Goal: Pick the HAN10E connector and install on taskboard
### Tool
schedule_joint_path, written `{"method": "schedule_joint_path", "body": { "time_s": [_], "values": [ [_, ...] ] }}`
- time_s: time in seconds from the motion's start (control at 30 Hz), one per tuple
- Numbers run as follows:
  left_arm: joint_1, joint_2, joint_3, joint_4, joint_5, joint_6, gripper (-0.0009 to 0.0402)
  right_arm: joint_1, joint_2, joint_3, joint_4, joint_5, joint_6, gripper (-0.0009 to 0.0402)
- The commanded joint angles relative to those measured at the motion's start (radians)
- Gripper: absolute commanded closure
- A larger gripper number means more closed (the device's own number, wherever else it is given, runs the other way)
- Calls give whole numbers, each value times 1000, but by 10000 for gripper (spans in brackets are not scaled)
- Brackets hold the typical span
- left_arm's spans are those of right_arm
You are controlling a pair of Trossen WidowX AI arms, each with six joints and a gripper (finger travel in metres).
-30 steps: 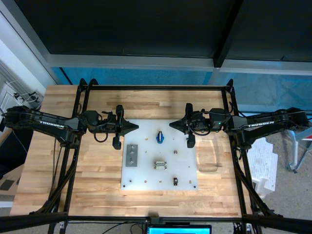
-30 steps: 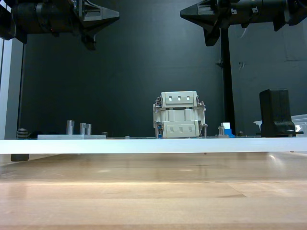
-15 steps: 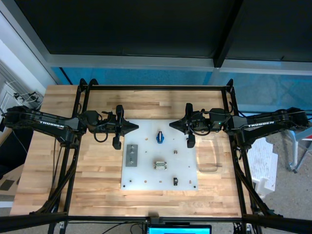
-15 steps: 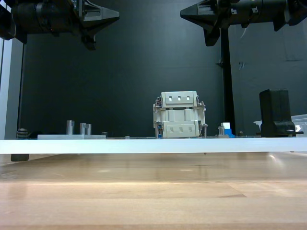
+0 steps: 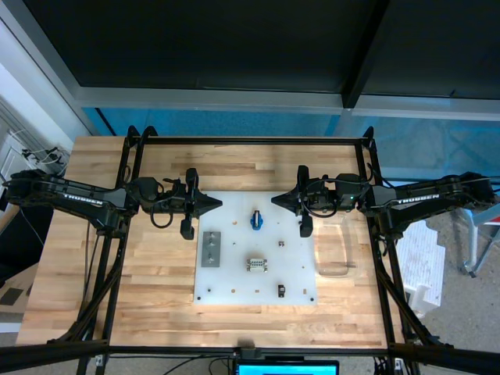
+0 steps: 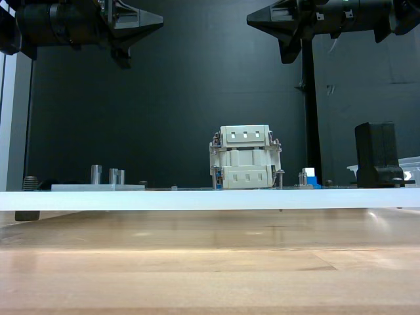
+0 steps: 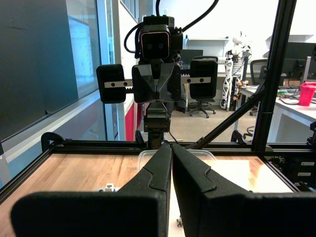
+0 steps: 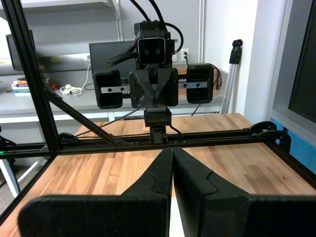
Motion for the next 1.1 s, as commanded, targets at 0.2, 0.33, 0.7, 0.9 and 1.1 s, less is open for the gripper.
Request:
{"method": "schedule_joint_path", "body": {
  "time_s": [0.2,0.33,0.7,0.9,1.1],
  "values": [
    [0,0,0,0,0,0,392,0,0,0,-30,0,2,393],
    [0,0,0,0,0,0,392,0,0,0,-30,0,2,393],
    [0,0,0,0,0,0,392,0,0,0,-30,0,2,393],
    [0,0,0,0,0,0,392,0,0,0,-30,0,2,393],
    [0,0,0,0,0,0,392,0,0,0,-30,0,2,393]
  ]
}}
